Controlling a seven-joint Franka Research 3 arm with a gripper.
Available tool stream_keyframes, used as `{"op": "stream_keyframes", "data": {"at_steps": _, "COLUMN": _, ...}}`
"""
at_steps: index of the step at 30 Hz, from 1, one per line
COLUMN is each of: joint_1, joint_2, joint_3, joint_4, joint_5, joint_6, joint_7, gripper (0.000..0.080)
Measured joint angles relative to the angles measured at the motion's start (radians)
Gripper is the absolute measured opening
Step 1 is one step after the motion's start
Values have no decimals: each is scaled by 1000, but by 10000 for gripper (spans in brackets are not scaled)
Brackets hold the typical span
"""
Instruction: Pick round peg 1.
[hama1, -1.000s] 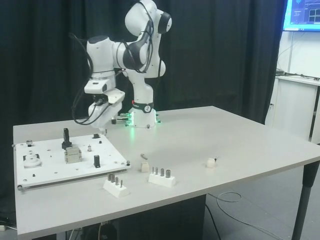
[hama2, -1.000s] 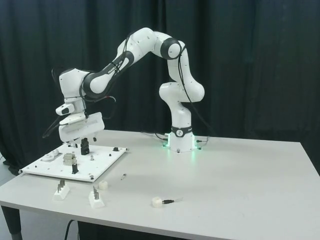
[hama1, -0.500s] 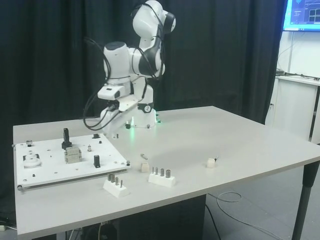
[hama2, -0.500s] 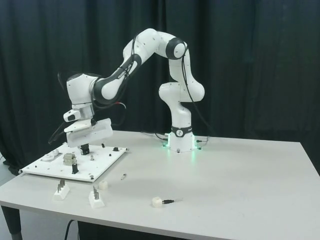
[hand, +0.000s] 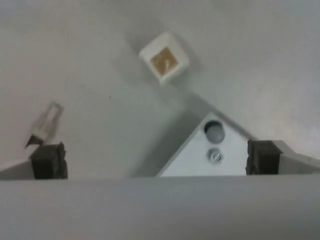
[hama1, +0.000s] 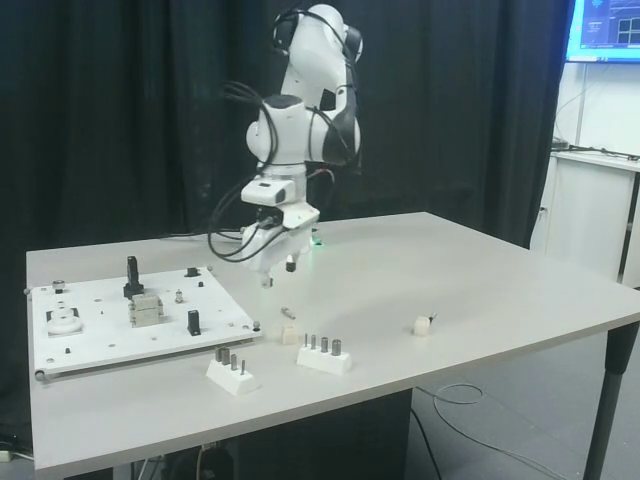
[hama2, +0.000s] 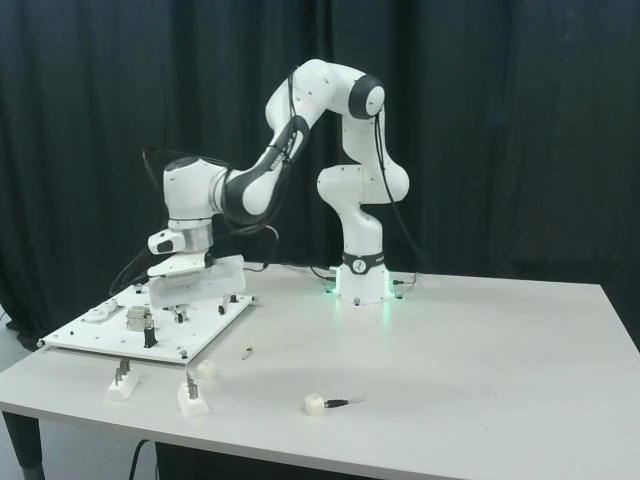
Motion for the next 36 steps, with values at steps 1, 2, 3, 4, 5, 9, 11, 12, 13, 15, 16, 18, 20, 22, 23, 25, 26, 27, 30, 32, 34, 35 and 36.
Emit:
{"op": "stream_keyframes", "data": {"at_steps": 1, "joint_1": 7, "joint_2": 0, "joint_3": 0, "joint_4": -3, "joint_5": -4, "joint_6": 14, "joint_7": 8, "gripper": 800}}
{"op": "stream_keyframes", "data": {"at_steps": 2, "joint_1": 14, "joint_2": 0, "joint_3": 1, "joint_4": -6, "joint_5": -7, "joint_6": 29, "joint_7": 16, "gripper": 800}}
{"op": "stream_keyframes", "data": {"at_steps": 3, "joint_1": 19, "joint_2": 1, "joint_3": 2, "joint_4": -9, "joint_5": -9, "joint_6": 43, "joint_7": 23, "gripper": 800}}
{"op": "stream_keyframes", "data": {"at_steps": 4, "joint_1": 24, "joint_2": 2, "joint_3": 4, "joint_4": -11, "joint_5": -10, "joint_6": 57, "joint_7": 28, "gripper": 800}}
{"op": "stream_keyframes", "data": {"at_steps": 5, "joint_1": 28, "joint_2": 3, "joint_3": 6, "joint_4": -13, "joint_5": -10, "joint_6": 70, "joint_7": 31, "gripper": 800}}
{"op": "stream_keyframes", "data": {"at_steps": 9, "joint_1": 32, "joint_2": 9, "joint_3": 22, "joint_4": -14, "joint_5": -10, "joint_6": 116, "joint_7": 40, "gripper": 800}}
{"op": "stream_keyframes", "data": {"at_steps": 11, "joint_1": 32, "joint_2": 14, "joint_3": 31, "joint_4": -14, "joint_5": -10, "joint_6": 136, "joint_7": 48, "gripper": 800}}
{"op": "stream_keyframes", "data": {"at_steps": 12, "joint_1": 32, "joint_2": 17, "joint_3": 36, "joint_4": -14, "joint_5": -10, "joint_6": 146, "joint_7": 51, "gripper": 800}}
{"op": "stream_keyframes", "data": {"at_steps": 13, "joint_1": 32, "joint_2": 21, "joint_3": 40, "joint_4": -13, "joint_5": -10, "joint_6": 154, "joint_7": 53, "gripper": 800}}
{"op": "stream_keyframes", "data": {"at_steps": 15, "joint_1": 30, "joint_2": 30, "joint_3": 49, "joint_4": -11, "joint_5": -9, "joint_6": 169, "joint_7": 53, "gripper": 800}}
{"op": "stream_keyframes", "data": {"at_steps": 16, "joint_1": 30, "joint_2": 35, "joint_3": 53, "joint_4": -10, "joint_5": -9, "joint_6": 175, "joint_7": 54, "gripper": 800}}
{"op": "stream_keyframes", "data": {"at_steps": 18, "joint_1": 28, "joint_2": 46, "joint_3": 62, "joint_4": -7, "joint_5": -8, "joint_6": 186, "joint_7": 55, "gripper": 800}}
{"op": "stream_keyframes", "data": {"at_steps": 20, "joint_1": 26, "joint_2": 59, "joint_3": 70, "joint_4": 0, "joint_5": -7, "joint_6": 192, "joint_7": 59, "gripper": 800}}
{"op": "stream_keyframes", "data": {"at_steps": 22, "joint_1": 22, "joint_2": 73, "joint_3": 80, "joint_4": 9, "joint_5": -7, "joint_6": 196, "joint_7": 64, "gripper": 800}}
{"op": "stream_keyframes", "data": {"at_steps": 23, "joint_1": 19, "joint_2": 80, "joint_3": 84, "joint_4": 15, "joint_5": -7, "joint_6": 197, "joint_7": 67, "gripper": 800}}
{"op": "stream_keyframes", "data": {"at_steps": 25, "joint_1": 13, "joint_2": 96, "joint_3": 93, "joint_4": 27, "joint_5": -7, "joint_6": 197, "joint_7": 73, "gripper": 800}}
{"op": "stream_keyframes", "data": {"at_steps": 26, "joint_1": 9, "joint_2": 103, "joint_3": 97, "joint_4": 35, "joint_5": -6, "joint_6": 197, "joint_7": 76, "gripper": 800}}
{"op": "stream_keyframes", "data": {"at_steps": 27, "joint_1": 4, "joint_2": 111, "joint_3": 103, "joint_4": 42, "joint_5": -6, "joint_6": 197, "joint_7": 81, "gripper": 800}}
{"op": "stream_keyframes", "data": {"at_steps": 30, "joint_1": -11, "joint_2": 133, "joint_3": 118, "joint_4": 65, "joint_5": -6, "joint_6": 197, "joint_7": 94, "gripper": 800}}
{"op": "stream_keyframes", "data": {"at_steps": 32, "joint_1": -26, "joint_2": 146, "joint_3": 130, "joint_4": 81, "joint_5": -6, "joint_6": 197, "joint_7": 98, "gripper": 800}}
{"op": "stream_keyframes", "data": {"at_steps": 34, "joint_1": -41, "joint_2": 158, "joint_3": 142, "joint_4": 97, "joint_5": -6, "joint_6": 197, "joint_7": 98, "gripper": 800}}
{"op": "stream_keyframes", "data": {"at_steps": 35, "joint_1": -49, "joint_2": 163, "joint_3": 148, "joint_4": 104, "joint_5": -6, "joint_6": 196, "joint_7": 98, "gripper": 800}}
{"op": "stream_keyframes", "data": {"at_steps": 36, "joint_1": -59, "joint_2": 168, "joint_3": 156, "joint_4": 113, "joint_5": -6, "joint_6": 196, "joint_7": 98, "gripper": 800}}
